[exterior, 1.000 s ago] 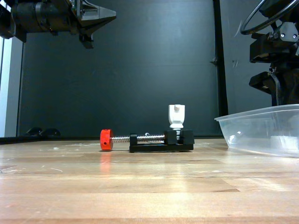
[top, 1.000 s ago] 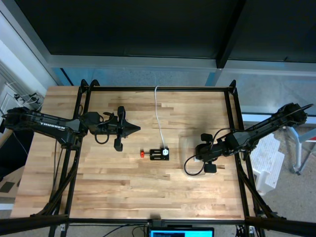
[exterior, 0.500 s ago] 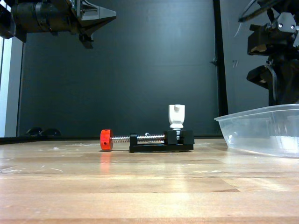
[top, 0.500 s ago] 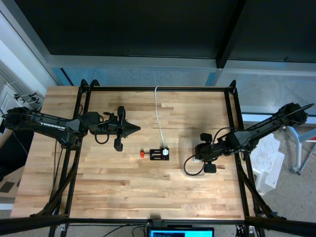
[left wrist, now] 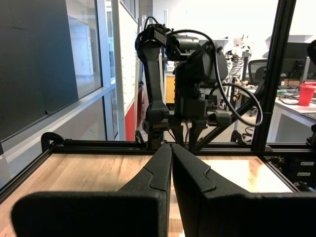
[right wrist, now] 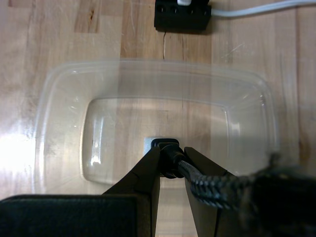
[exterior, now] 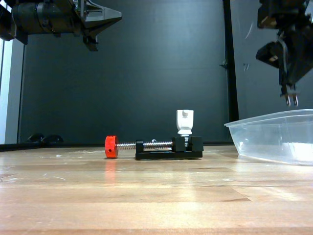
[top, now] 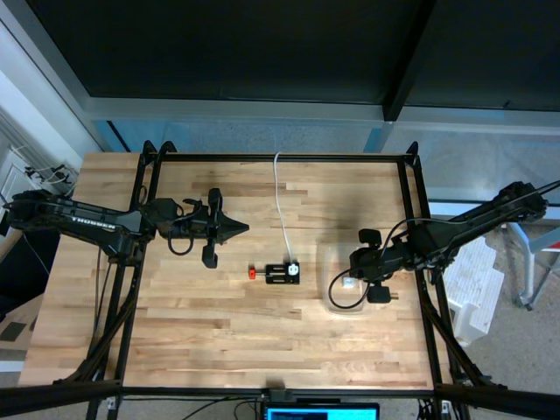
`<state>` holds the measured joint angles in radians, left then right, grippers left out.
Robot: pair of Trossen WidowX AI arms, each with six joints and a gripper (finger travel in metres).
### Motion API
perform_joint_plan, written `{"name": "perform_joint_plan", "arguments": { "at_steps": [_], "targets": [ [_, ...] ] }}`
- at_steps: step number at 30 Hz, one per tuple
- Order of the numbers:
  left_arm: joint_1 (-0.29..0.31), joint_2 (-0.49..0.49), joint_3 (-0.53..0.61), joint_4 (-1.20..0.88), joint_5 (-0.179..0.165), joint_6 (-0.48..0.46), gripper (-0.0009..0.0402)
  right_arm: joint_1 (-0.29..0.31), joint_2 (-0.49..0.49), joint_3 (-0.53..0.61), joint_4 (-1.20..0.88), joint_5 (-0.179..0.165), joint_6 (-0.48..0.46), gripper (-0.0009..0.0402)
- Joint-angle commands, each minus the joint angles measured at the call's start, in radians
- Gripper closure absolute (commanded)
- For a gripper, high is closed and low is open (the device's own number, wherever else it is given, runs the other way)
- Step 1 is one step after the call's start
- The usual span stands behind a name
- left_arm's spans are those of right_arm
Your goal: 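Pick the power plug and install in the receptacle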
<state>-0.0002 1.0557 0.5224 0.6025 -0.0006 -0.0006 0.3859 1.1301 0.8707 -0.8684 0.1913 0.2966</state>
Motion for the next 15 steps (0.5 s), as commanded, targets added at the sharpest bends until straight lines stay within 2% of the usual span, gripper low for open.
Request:
{"name": "perform_joint_plan", "arguments": {
  "at_steps": [1,9,10,13,15],
  "targets": [
    [0.0,0.0,0.0,0.0,0.0,0.0,0.0393,0.0,-0.001,0.024,-0.028,0.001,-0.012,0.0393],
    [0.0,0.0,0.0,0.0,0.0,0.0,0.0393,0.0,0.028,0.055,-0.03,0.002,-0.014,0.0393],
    [0.0,0.0,0.0,0.0,0.0,0.0,0.0393,-0.002,0.041,0.069,-0.031,0.007,-0.014,0.0393],
    [0.0,0.0,0.0,0.0,0.0,0.0,0.0393,-0.009,0.085,0.113,-0.029,0.054,-0.013,0.0393],
    [0.0,0.0,0.0,0.0,0.0,0.0,0.0393,-0.015,0.116,0.143,-0.028,0.054,-0.017,0.0393]
  ]
}}
